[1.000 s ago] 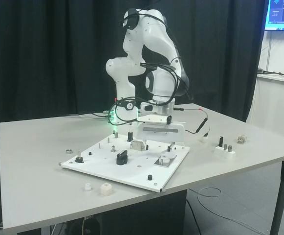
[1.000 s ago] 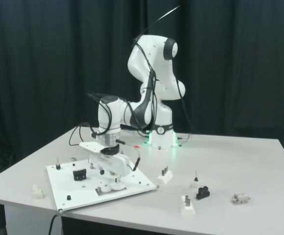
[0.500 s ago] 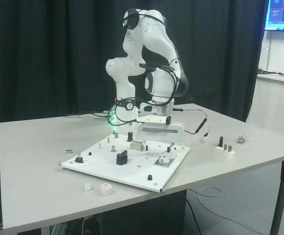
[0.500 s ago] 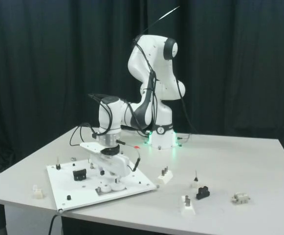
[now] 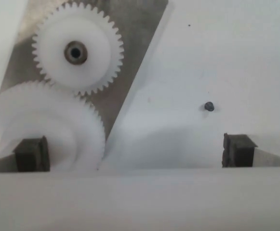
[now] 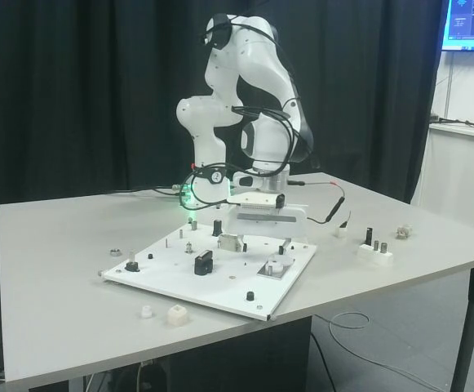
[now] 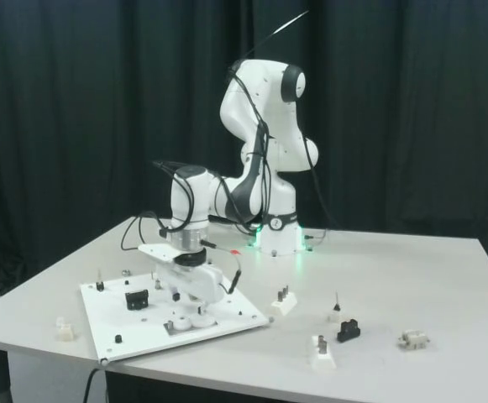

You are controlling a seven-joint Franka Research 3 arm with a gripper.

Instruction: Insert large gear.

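Note:
In the wrist view two white gears lie on a grey metal plate (image 5: 135, 43), teeth meeting. The large gear (image 5: 48, 127) lies beside one black fingertip pad (image 5: 31, 154). The smaller gear (image 5: 75, 50) has a dark shaft through its centre. My gripper (image 5: 135, 152) is open, nothing between its fingers, hanging a little above the white board (image 5: 217, 57). In the room views the gripper (image 6: 257, 239) (image 7: 188, 300) hovers just over the gear plate (image 6: 273, 266) (image 7: 188, 324).
The white board (image 6: 171, 278) carries black parts (image 6: 202, 262), pegs and a small black knob (image 6: 251, 295). Two small white blocks (image 6: 174, 314) lie on the table in front of it. To the right are a white holder (image 6: 376, 250), other small parts (image 6: 402, 232) and a cable (image 6: 334, 208).
The gripper has risen slightly above the gear plate, fingers still apart. The gears have not moved.

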